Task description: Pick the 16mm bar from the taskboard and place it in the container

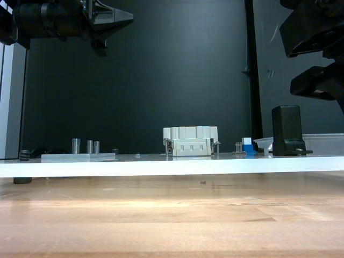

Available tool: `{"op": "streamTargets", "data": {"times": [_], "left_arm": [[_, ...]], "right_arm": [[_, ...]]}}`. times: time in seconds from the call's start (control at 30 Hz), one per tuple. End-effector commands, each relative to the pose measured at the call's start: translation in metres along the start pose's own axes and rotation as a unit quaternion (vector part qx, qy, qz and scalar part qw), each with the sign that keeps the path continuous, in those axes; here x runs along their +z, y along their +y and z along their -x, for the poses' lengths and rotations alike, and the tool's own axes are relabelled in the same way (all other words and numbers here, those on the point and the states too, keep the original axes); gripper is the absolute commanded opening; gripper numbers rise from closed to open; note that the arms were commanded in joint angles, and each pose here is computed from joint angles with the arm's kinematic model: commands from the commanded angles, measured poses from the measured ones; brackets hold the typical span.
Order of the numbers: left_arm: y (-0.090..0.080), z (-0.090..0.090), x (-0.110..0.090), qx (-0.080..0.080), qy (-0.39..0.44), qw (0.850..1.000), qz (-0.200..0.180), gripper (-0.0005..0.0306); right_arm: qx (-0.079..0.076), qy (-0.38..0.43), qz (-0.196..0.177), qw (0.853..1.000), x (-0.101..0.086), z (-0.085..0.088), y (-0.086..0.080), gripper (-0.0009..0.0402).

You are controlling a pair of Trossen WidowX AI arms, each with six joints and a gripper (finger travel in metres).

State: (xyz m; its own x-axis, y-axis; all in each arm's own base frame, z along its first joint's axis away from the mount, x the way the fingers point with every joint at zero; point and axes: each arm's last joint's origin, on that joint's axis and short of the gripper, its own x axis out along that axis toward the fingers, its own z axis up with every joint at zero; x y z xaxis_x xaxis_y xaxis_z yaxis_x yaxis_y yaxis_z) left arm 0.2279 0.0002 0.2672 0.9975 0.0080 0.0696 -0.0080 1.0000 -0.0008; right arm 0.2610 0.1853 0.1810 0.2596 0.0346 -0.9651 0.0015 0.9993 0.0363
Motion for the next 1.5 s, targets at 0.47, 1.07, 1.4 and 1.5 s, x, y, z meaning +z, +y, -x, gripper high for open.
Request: {"op": "streamTargets", "data": {"times": [0.47, 1.07, 1.4, 1.5], "left_arm": [[0.000, 0.000, 0.000, 0.000, 0.000, 1.000, 0.000, 0.0000], [0.000, 0.000, 0.000, 0.000, 0.000, 1.000, 0.000, 0.0000], [0.000, 0.000, 0.000, 0.000, 0.000, 1.000, 0.000, 0.0000], [0.000, 0.000, 0.000, 0.000, 0.000, 1.000, 0.000, 0.0000]], "right_arm": [[0.011, -0.020, -0.003, 1.000, 0.002, 0.011, -0.001, 0.0031], [0.031, -0.062, -0.003, 0.998, 0.001, 0.058, -0.023, 0.0032], [0.033, -0.078, -0.006, 0.996, -0.004, 0.087, -0.043, 0.0032], [0.036, -0.088, -0.012, 0.995, -0.006, 0.095, -0.049, 0.0032]]}}
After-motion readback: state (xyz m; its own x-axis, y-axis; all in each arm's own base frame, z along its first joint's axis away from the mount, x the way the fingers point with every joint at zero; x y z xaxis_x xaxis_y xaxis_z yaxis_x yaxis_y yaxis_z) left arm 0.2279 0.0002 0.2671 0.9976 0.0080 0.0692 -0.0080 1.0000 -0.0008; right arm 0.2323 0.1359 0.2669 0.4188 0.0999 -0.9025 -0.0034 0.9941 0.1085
